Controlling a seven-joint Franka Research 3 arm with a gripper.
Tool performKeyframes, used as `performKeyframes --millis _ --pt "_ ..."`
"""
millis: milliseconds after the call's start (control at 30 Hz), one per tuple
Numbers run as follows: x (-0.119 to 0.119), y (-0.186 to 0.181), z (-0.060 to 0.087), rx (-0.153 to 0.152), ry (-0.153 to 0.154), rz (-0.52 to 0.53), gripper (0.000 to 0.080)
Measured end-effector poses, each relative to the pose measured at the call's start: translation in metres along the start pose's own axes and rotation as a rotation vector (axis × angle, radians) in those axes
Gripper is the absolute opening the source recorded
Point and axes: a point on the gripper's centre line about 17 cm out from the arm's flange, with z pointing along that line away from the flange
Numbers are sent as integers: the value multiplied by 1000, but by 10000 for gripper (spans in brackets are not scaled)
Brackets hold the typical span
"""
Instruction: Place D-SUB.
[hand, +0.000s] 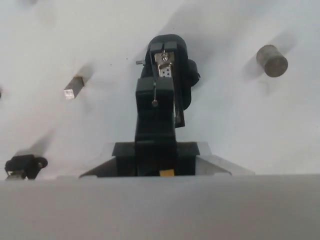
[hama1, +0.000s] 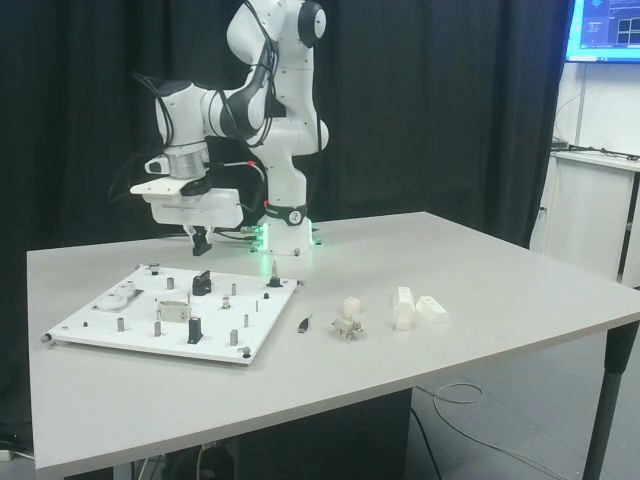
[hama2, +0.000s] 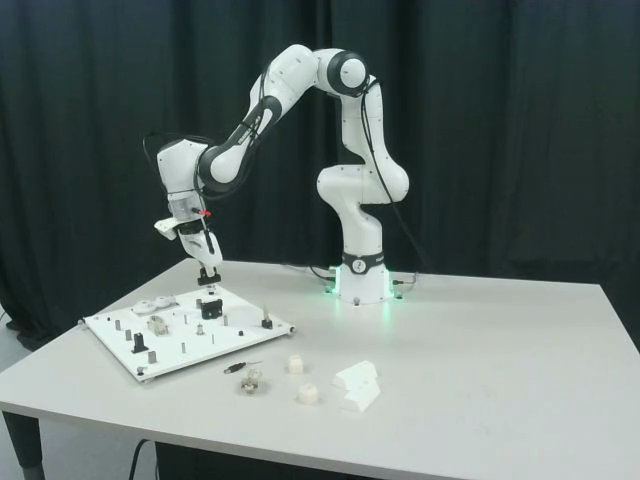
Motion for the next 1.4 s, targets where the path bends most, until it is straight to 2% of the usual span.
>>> performKeyframes --millis 300,633,1000,1400 --pt "3 -13 -3 4 8 -25 155" --pt "5 -57 -12 29 25 -77 155" --pt "-12 -150 -15 64 25 -131 155" --pt "-35 -263 -8 43 77 -166 155"
